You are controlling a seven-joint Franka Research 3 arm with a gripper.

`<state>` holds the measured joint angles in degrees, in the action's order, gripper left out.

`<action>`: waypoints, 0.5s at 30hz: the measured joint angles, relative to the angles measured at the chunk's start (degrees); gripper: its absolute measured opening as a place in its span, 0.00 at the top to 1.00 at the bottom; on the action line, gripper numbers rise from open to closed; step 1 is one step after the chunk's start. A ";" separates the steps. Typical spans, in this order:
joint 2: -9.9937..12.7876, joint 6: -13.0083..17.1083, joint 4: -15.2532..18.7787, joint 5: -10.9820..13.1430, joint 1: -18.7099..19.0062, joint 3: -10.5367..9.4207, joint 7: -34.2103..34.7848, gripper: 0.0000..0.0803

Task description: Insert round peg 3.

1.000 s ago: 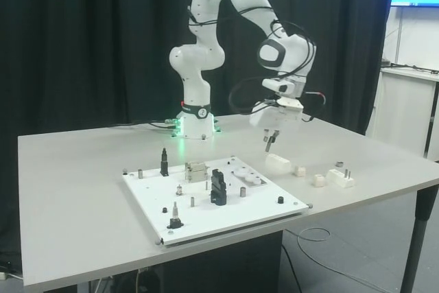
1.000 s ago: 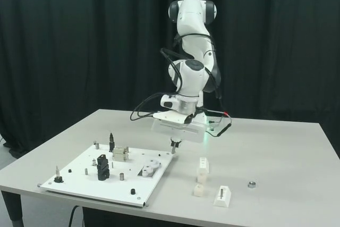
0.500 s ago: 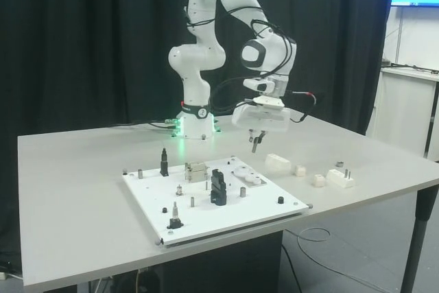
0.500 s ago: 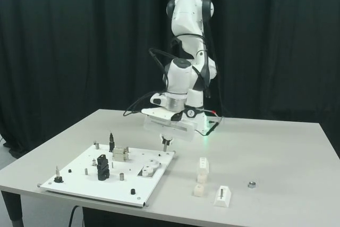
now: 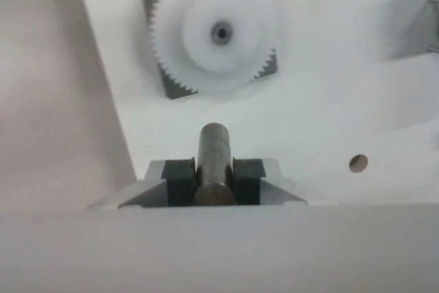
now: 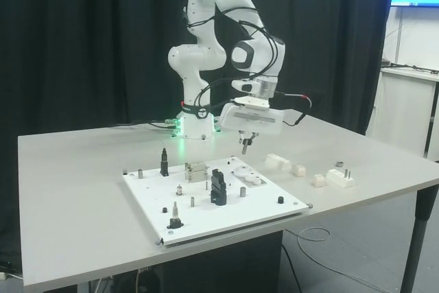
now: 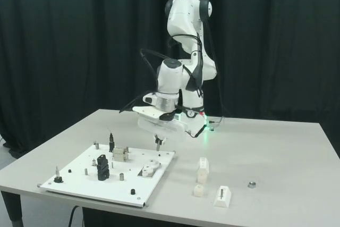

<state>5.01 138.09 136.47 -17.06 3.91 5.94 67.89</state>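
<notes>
Black curtains hang all round the room, and in front of them stands a grey table (image 6: 75, 169) with the white arm (image 6: 206, 12) bolted at its far side, a green glow at its base. A white board (image 6: 257, 207) lies flat on the table, set with small black and grey fittings that are too small to name from where the room cameras stand. Off the board, on the bare tabletop, sit a few white blocks (image 7: 203, 167).

The gripper (image 6: 244, 143) hangs above the board's far edge, over the gear end, clear of the surface. Its two black pads (image 5: 178, 180) are closed tight on the round peg (image 5: 213, 162), one on each side of it. The peg is a plain grey cylinder, its long axis upright, running straight down out of the fingers toward the board; in the room views it shows as a short stub (image 7: 158, 145) pointing down below the gripper. Its lower end is free and touches nothing.

From the wrist, a white toothed gear (image 5: 214, 29) lies on the board beyond the peg tip, a small hole at its centre. A small round hole (image 5: 358, 163) sits in the board off to one side. The peg's upper end is cut off by the gripper's white body, so its full length cannot be told. A darker recess at the edge of the wrist picture is only partly in view.
</notes>
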 joint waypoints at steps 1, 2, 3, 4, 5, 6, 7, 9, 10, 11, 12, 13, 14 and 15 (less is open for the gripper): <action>0.00 0.10 0.00 0.00 -0.22 0.07 0.62 0.86; 0.00 0.19 0.00 0.00 -0.42 0.12 1.18 0.86; 0.00 0.28 -0.01 0.00 -0.64 0.19 1.83 0.86; 0.00 0.34 -0.02 0.00 -0.86 0.29 2.44 0.86; 0.00 0.38 -0.02 0.00 -1.10 0.38 2.95 0.86; 0.00 0.42 -0.03 0.00 -1.33 0.48 3.30 0.86; 0.00 0.43 -0.04 0.00 -1.57 0.59 3.53 0.86; 0.00 0.43 -0.04 0.07 -2.11 0.71 3.60 0.86; 0.00 0.43 -0.04 0.19 -2.39 0.75 3.60 0.86; 0.00 0.43 -0.04 0.34 -2.68 0.79 3.60 0.86; 0.01 0.43 -0.04 0.52 -2.96 0.85 3.60 0.86; 0.01 0.43 -0.04 0.72 -3.20 0.91 3.60 0.86; 0.02 0.43 -0.04 0.88 -3.43 0.96 3.56 0.86; 0.03 0.44 -0.04 1.00 -3.65 1.02 3.44 0.86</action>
<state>5.04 138.53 136.43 -16.06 0.26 6.95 71.33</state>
